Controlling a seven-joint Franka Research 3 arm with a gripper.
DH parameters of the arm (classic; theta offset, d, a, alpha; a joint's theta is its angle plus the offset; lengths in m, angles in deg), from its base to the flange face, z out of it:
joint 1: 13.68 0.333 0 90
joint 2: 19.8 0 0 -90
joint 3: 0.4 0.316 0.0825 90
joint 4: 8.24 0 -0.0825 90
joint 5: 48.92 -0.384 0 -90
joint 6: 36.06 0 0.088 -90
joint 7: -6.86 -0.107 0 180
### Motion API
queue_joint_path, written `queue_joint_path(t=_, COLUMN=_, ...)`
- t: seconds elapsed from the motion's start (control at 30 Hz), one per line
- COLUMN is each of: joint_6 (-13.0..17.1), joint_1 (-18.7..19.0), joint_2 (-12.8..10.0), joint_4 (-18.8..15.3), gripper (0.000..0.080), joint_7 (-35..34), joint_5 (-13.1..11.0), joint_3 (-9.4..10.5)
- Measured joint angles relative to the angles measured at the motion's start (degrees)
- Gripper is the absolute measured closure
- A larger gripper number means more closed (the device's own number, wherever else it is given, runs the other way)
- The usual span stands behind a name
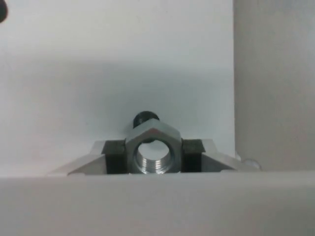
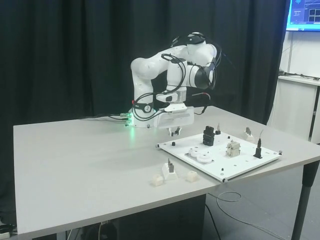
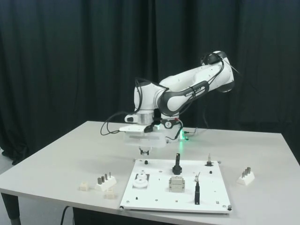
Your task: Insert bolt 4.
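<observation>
While hovering over the far-left corner of the white board (image 3: 154,199), my gripper (image 1: 153,156) is clamped on a hex nut (image 1: 153,150), black pads (image 1: 114,156) pressed against two opposite flats; threaded bore faces the wrist camera. Task says bolt, but what I hold looks like a nut. Just past the nut, a small black round thing (image 1: 145,118) sits on the white surface; can't tell if it is a bolt head or a knob. In the room views a black dot (image 3: 146,162) lies on the board right under my gripper (image 3: 145,151); my gripper (image 2: 174,131) is above the board edge there, not touching it.

Around it on the board: a tall black post (image 3: 177,165) mid-board, a grey block part (image 3: 176,183) near the centre, two white round pieces (image 3: 139,181) on the left side, a black upright peg (image 3: 197,192) toward the near edge, a thin pin on a black base (image 3: 208,161) at the far right. Nothing stands between my gripper and the board corner.

Off the board on the grey worktop (image 3: 61,159): a white holder with small grey pins (image 3: 104,182), two small white blocks (image 3: 84,186) beside it, and another white pin holder (image 3: 245,176) well apart on the other side. Green light (image 2: 131,121) glows at my arm's base.
</observation>
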Motion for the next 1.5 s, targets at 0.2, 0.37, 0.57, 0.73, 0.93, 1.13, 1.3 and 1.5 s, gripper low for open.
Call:
queue_joint_path(t=0.2, joint_6=0.1, joint_1=-0.4, joint_2=0.0, joint_4=0.0, gripper=0.0577, joint_7=2.0, joint_5=-0.9, joint_3=0.59)
queue_joint_path(t=0.37, joint_6=0.1, joint_1=-0.9, joint_2=0.1, joint_4=0.0, gripper=0.0577, joint_7=3.2, joint_5=-1.8, joint_3=1.23)
queue_joint_path(t=0.57, joint_6=0.2, joint_1=-1.2, joint_2=0.1, joint_4=0.1, gripper=0.0577, joint_7=4.4, joint_5=-2.8, joint_3=1.90)
queue_joint_path(t=0.73, joint_6=0.5, joint_1=-1.3, joint_2=0.1, joint_4=0.2, gripper=0.0577, joint_7=4.8, joint_5=-3.2, joint_3=2.52)
queue_joint_path(t=0.93, joint_6=0.8, joint_1=-1.3, joint_2=0.2, joint_4=0.3, gripper=0.0577, joint_7=4.9, joint_5=-3.3, joint_3=3.11)
queue_joint_path(t=1.13, joint_6=1.1, joint_1=-1.4, joint_2=0.3, joint_4=0.5, gripper=0.0577, joint_7=4.9, joint_5=-3.3, joint_3=3.59)
queue_joint_path(t=1.3, joint_6=1.4, joint_1=-1.4, joint_2=0.4, joint_4=0.5, gripper=0.0577, joint_7=4.9, joint_5=-3.3, joint_3=4.05)
queue_joint_path(t=1.5, joint_6=1.5, joint_1=-1.6, joint_2=0.5, joint_4=0.5, gripper=0.0577, joint_7=4.9, joint_5=-3.4, joint_3=4.57)
